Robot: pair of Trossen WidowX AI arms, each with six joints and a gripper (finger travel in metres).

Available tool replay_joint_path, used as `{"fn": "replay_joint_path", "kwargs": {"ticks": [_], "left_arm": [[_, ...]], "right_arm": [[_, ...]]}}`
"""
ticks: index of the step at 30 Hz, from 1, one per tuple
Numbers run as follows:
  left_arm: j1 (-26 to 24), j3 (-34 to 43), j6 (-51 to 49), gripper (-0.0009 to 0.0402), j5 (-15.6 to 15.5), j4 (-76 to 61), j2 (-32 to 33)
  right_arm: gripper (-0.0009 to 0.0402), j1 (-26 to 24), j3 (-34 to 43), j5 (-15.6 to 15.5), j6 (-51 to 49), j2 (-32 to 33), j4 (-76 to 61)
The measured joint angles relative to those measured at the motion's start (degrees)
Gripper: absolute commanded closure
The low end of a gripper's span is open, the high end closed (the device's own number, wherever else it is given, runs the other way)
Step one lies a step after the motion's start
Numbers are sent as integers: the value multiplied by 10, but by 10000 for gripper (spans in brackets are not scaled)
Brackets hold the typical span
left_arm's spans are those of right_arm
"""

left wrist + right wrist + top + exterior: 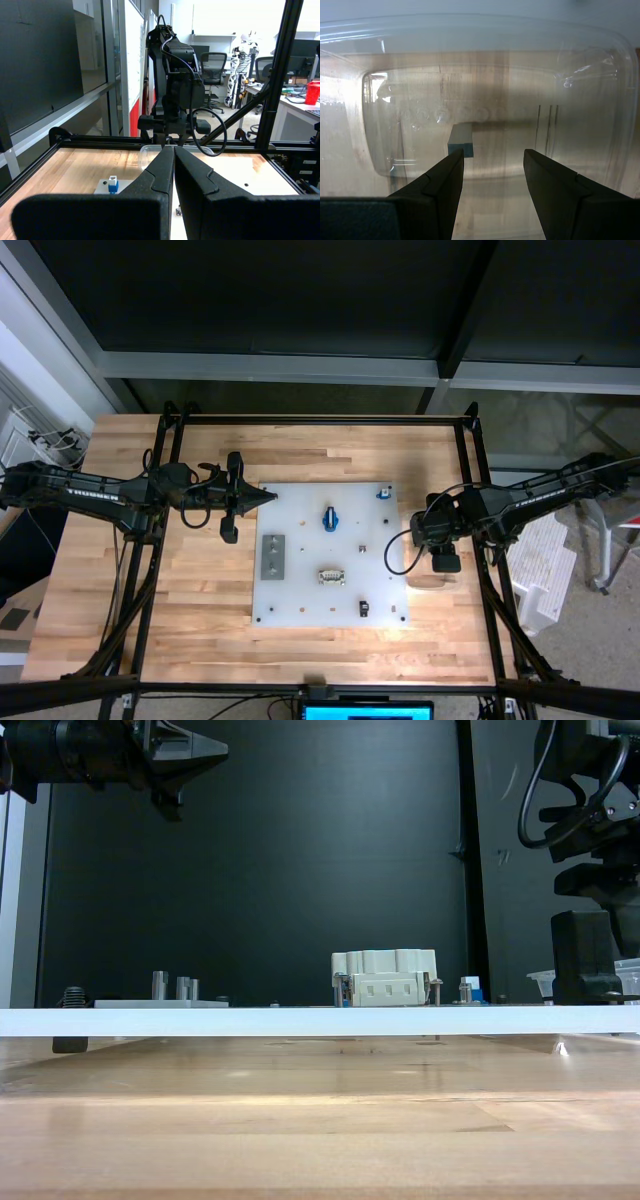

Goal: Pick the 16mm bar and install on taskboard

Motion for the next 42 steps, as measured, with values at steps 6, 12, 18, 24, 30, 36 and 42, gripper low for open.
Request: {"fn": "replay_joint_path", "kwargs": {"ticks": [6, 12, 18, 24, 30, 36, 42], "left_arm": [[0, 0, 0, 393, 0, 0, 0], [0, 0, 0, 393, 0, 0, 0], [0, 0, 0, 393, 0, 0, 0], [0, 0, 0, 393, 0, 0, 0], [0, 0, 0, 393, 0, 0, 0], [0, 0, 0, 393, 0, 0, 0], [0, 0, 0, 393, 0, 0, 0]], "right_arm": [[228, 1, -1, 0, 0, 16, 10], [228, 2, -2, -1, 0, 22, 17], [228, 3, -4, -1, 0, 22, 18], [228, 4, -15, -1, 2, 22, 29], [228, 5, -20, -1, 4, 22, 34], [228, 5, -21, -1, 6, 22, 35], [228, 5, -21, -1, 6, 28, 35]]}}
